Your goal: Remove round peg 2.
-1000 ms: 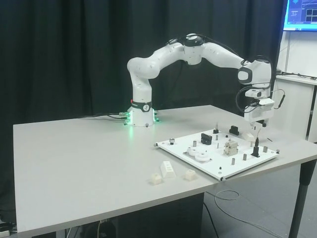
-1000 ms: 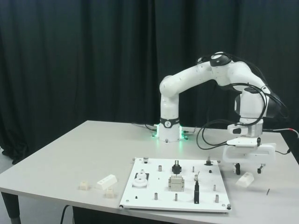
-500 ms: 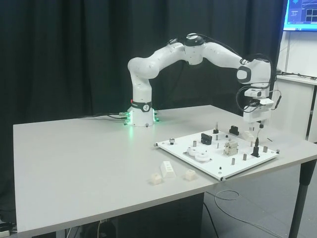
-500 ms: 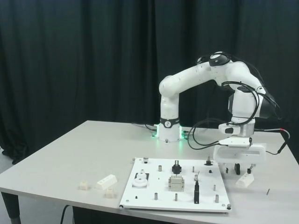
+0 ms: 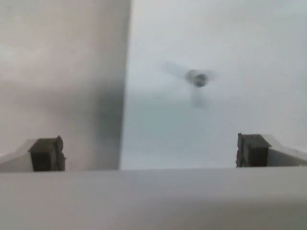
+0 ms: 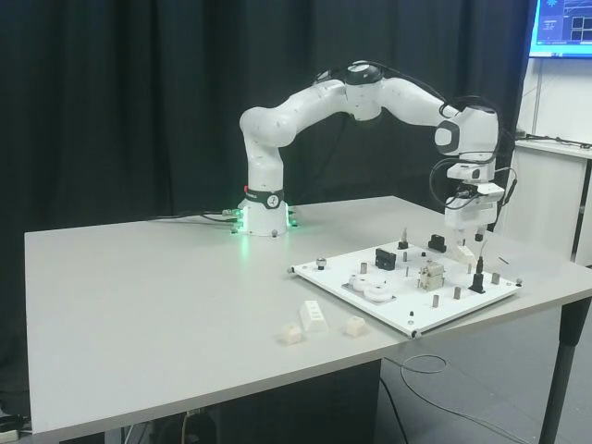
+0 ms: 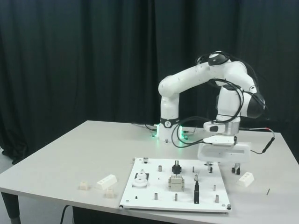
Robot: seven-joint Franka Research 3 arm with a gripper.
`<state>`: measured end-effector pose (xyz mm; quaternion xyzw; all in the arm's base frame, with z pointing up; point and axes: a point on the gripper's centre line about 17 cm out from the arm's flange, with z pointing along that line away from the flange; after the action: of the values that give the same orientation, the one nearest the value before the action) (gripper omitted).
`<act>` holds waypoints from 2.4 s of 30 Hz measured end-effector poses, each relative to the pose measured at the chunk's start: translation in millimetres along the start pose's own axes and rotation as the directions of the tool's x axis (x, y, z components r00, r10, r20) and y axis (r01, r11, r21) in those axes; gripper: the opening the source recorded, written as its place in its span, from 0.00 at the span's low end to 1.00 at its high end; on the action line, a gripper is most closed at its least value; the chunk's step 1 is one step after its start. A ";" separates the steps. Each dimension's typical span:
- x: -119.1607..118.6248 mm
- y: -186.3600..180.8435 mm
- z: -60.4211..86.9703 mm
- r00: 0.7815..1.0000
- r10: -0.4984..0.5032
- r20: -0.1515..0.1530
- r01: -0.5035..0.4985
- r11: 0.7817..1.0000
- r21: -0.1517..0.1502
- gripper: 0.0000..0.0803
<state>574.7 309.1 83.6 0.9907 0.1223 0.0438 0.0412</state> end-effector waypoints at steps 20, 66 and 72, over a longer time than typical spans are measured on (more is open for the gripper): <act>13.1 33.4 8.4 0.999 0.054 0.001 -0.054 0.997 0.056 1.00; 16.2 30.4 57.1 1.000 0.006 0.029 -0.008 0.998 0.062 1.00; 15.2 33.8 64.2 0.999 0.005 0.032 -0.007 0.998 0.057 1.00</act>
<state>603.6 275.6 24.2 0.9924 0.1199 0.0248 0.0145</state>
